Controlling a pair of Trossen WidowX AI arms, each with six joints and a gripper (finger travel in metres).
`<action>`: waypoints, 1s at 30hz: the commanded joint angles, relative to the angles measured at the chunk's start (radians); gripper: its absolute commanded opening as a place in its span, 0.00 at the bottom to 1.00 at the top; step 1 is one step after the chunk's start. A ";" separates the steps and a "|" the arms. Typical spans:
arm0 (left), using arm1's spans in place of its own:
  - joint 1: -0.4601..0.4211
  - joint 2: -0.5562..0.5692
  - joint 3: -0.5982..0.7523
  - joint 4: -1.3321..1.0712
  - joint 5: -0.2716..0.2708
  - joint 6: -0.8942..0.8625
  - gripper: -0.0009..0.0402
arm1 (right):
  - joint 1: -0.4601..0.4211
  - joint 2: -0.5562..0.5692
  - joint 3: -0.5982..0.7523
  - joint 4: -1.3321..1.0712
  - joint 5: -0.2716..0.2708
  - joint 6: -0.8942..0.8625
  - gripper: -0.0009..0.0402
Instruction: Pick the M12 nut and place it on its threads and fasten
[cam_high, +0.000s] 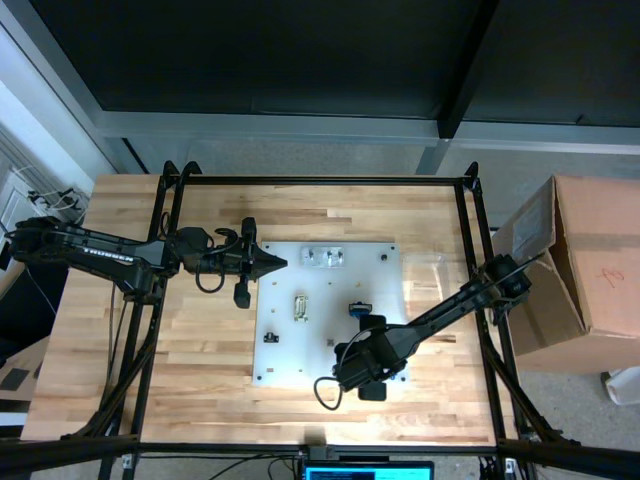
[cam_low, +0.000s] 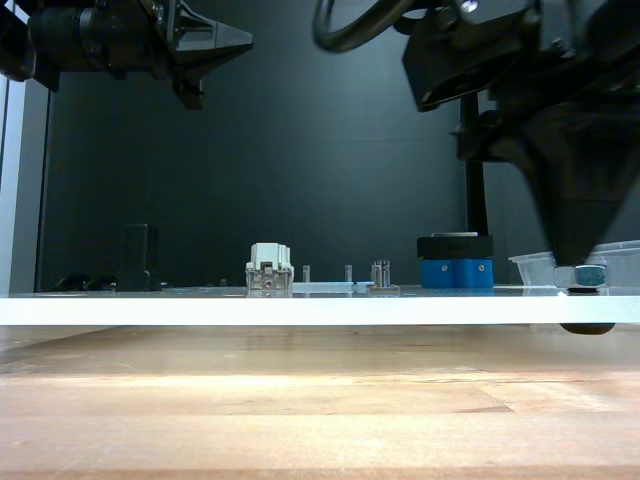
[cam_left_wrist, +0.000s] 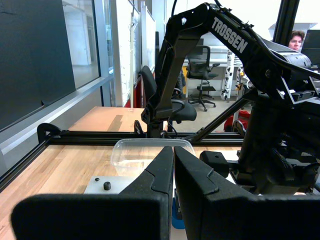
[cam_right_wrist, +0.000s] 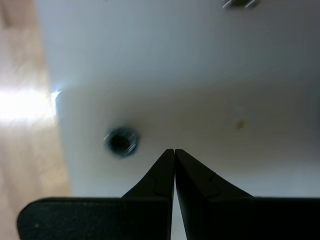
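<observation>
We found the nut just beside the closed, empty tips of the right gripper. It was apparently on its stud, but we could not tell if it was fully tightened. The left gripper, also closed, hung well apart.

Wooden table, white board on it, clear tray beside board

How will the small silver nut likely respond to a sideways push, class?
The nut seems seated on its stud, so it would probably resist sliding and turn. It looks small, metallic and smooth, likely slippery. The right gripper, shut, hangs beside it; the left gripper, shut, hovers over the board's left edge.
</observation>
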 joint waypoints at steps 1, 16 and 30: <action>0.000 0.000 0.000 0.001 0.000 0.000 0.02 | 0.000 0.000 0.000 0.022 0.001 -0.011 0.02; 0.000 0.000 0.000 0.000 0.000 0.000 0.02 | 0.000 -0.002 0.001 0.018 -0.331 -0.107 0.02; 0.000 0.000 0.000 0.000 0.000 0.000 0.02 | 0.000 -0.007 -0.005 0.053 -0.044 -0.041 0.02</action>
